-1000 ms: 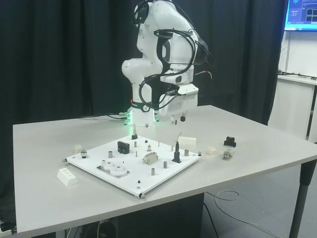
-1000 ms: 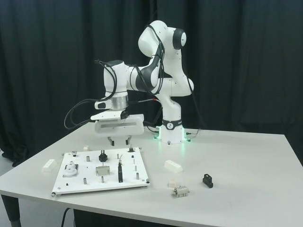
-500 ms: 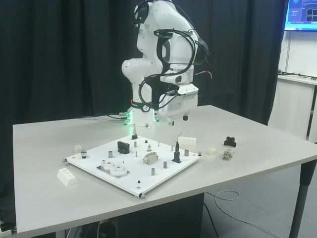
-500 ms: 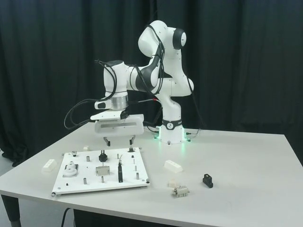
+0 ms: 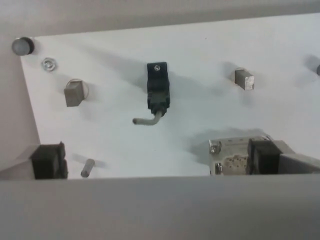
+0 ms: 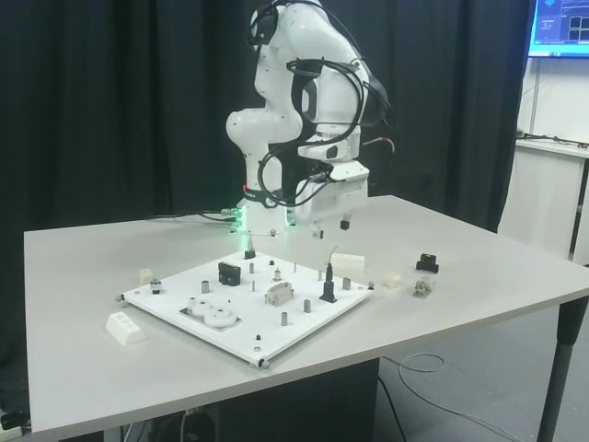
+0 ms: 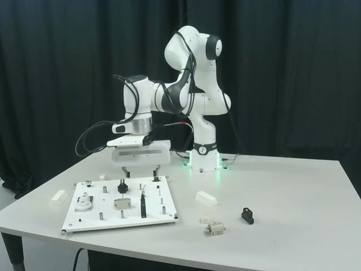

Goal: Remove USB.

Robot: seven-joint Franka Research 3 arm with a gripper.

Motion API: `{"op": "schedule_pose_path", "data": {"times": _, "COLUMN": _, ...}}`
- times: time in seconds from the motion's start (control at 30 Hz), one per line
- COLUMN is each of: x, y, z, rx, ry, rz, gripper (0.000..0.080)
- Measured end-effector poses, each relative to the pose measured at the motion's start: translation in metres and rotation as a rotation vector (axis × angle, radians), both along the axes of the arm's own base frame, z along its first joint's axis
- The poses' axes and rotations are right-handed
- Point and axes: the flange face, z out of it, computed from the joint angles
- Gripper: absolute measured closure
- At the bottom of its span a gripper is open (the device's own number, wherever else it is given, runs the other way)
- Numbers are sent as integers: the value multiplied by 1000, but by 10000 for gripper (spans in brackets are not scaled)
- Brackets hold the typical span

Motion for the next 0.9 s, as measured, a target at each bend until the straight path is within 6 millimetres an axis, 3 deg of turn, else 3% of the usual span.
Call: {"op": "schedule_pose_path", "data": {"times": 0.9, "x": 4, "y": 0, "z": -36, "rx": -17, "ry": 23, "rz": 0, "gripper": 3}}
